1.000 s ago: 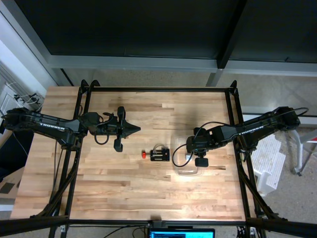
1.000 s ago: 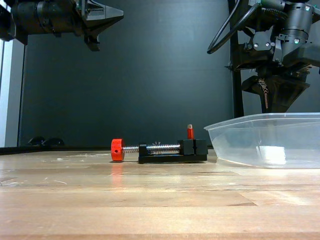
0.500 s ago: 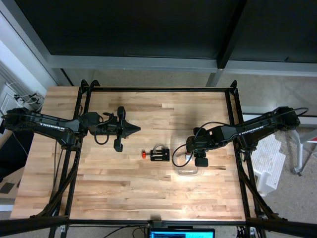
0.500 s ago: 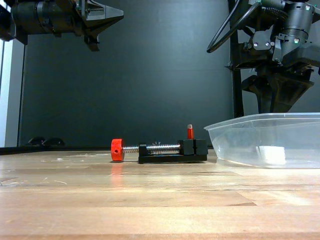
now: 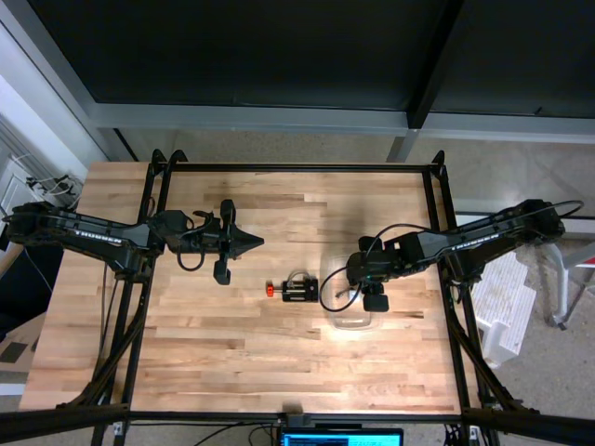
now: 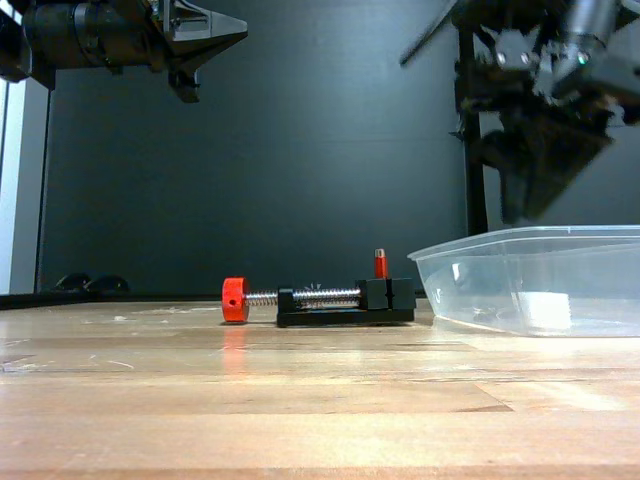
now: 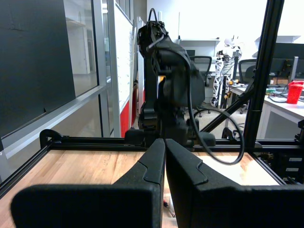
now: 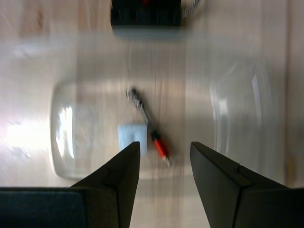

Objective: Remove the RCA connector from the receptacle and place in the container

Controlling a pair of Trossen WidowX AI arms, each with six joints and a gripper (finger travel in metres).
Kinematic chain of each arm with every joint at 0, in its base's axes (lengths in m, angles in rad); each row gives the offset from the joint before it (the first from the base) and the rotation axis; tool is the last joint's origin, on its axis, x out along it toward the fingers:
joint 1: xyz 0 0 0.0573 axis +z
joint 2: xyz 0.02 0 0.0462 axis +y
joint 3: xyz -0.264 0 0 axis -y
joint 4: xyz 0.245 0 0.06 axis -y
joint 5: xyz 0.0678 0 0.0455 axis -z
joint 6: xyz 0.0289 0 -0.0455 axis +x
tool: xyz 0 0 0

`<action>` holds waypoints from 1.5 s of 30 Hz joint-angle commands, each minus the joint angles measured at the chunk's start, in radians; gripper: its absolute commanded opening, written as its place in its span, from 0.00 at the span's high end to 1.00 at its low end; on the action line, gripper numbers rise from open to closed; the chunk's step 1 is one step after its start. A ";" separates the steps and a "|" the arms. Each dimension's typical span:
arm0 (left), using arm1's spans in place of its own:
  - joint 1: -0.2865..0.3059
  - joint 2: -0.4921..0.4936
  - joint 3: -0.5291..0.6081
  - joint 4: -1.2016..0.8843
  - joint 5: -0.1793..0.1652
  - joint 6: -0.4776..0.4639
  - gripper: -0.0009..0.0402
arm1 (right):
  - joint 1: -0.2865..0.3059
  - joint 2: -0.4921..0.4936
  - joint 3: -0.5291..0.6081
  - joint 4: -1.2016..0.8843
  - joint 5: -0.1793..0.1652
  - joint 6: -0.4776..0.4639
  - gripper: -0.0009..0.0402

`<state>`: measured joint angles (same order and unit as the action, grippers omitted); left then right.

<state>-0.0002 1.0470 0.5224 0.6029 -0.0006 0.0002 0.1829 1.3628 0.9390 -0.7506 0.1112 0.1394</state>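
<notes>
Since the RCA connector (image 8: 148, 124) appears to lie flat on the floor of the container (image 6: 470, 280), just beside a small white square piece (image 8: 132, 137), we judge the placing step as good as complete; the right wrist view is smeared, so we hold this with some reserve. The right gripper (image 8: 165, 148) hangs over the container, its jaws apart and holding nothing. The receptacle (image 6: 345, 300) sits just left of the container. A short red post (image 6: 380, 263) stands at its right end, and we cannot tell what it is. The left gripper (image 7: 165, 142) is parked high over the left of the table, well apart from the work, with its jaws closed together on nothing. In our judgement, the next move calls for lifting the right gripper straight up, clear of the container's walls, without nudging them.
</notes>
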 commanded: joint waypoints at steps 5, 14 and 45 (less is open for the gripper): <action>0.000 0.000 0.000 0.000 0.000 0.000 0.98 | -0.066 -0.050 0.082 0.001 -0.010 -0.070 0.79; 0.000 0.000 0.000 0.000 0.000 0.000 0.98 | -0.140 -0.126 0.097 0.155 -0.078 -0.132 0.97; 0.000 0.000 0.000 0.000 0.000 0.000 0.98 | -0.181 -0.282 -0.238 1.119 -0.025 -0.144 0.98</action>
<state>-0.0002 1.0470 0.5228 0.6029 -0.0010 0.0002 0.0017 1.0882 0.7136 0.3653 0.0841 -0.0063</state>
